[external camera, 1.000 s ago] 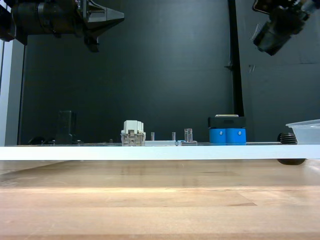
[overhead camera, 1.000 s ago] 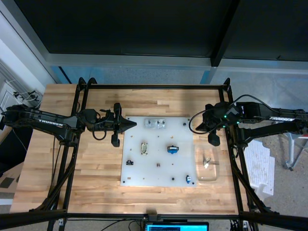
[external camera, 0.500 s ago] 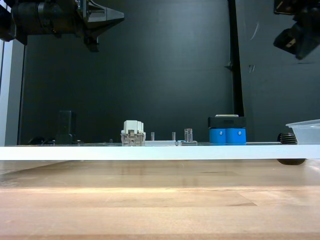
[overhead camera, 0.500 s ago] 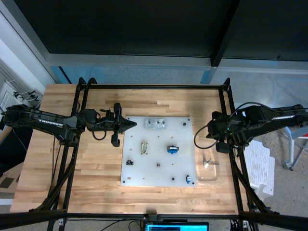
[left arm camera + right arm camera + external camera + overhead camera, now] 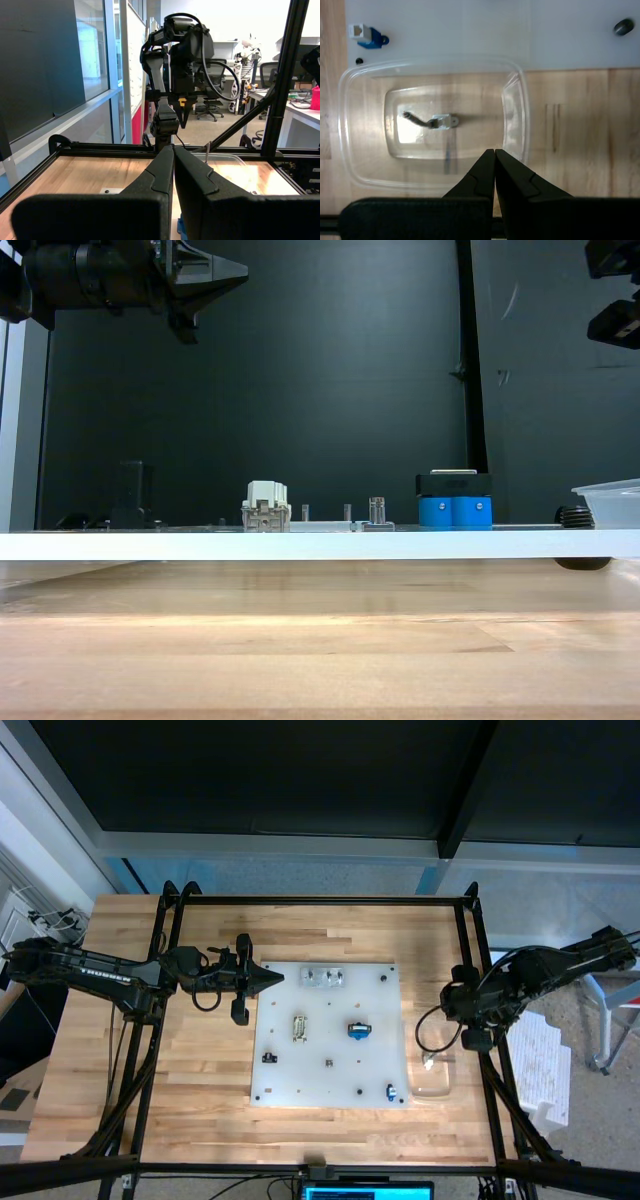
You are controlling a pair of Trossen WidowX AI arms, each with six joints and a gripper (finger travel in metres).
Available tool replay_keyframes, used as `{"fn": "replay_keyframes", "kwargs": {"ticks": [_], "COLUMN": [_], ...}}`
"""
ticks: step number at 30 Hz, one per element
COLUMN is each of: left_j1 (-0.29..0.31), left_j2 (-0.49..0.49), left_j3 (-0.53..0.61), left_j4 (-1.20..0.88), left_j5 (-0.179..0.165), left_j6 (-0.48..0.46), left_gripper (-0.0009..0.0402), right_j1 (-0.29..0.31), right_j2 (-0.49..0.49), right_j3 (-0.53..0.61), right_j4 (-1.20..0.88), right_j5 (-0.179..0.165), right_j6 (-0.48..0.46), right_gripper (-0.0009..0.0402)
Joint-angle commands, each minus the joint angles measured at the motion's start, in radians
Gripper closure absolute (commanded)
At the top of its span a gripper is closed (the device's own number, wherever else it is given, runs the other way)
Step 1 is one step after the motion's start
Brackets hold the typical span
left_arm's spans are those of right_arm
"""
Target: Pick the RJ45 connector and install on taskboard
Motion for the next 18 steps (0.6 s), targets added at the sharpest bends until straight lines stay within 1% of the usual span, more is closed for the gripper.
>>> {"fn": "replay_keyframes", "kwargs": {"ticks": [1,2,7,11,14,18], "left_j1": [0.000,0.000,0.000,0.000,0.000,0.000], "left_j2": [0.000,0.000,0.000,0.000,0.000,0.000], "left_j3": [0.000,0.000,0.000,0.000,0.000,0.000], "left_j4": [0.000,0.000,0.000,0.000,0.000,0.000], "left_j5": [0.000,0.000,0.000,0.000,0.000,0.000], "left_j6": [0.000,0.000,0.000,0.000,0.000,0.000], "left_gripper": [0.0393,0.0393,0.0393,0.0393,0.0393,0.0393], "right_j1": [0.062,0.083,0.175,0.227,0.248,0.264], "right_j2": [0.019,0.029,0.084,0.121,0.145,0.164], "right_j3": [-0.001,-0.001,-0.001,-0.001,-0.001,-0.001], "right_j4": [-0.007,-0.007,-0.007,-0.002,0.002,0.016], "right_j5": [0.011,0.016,0.018,0.042,0.042,0.042], "right_j6": [0.060,0.081,0.160,0.217,0.241,0.278], "right_gripper": [0.0393,0.0393,0.0393,0.0392,0.0382,0.0348]}}
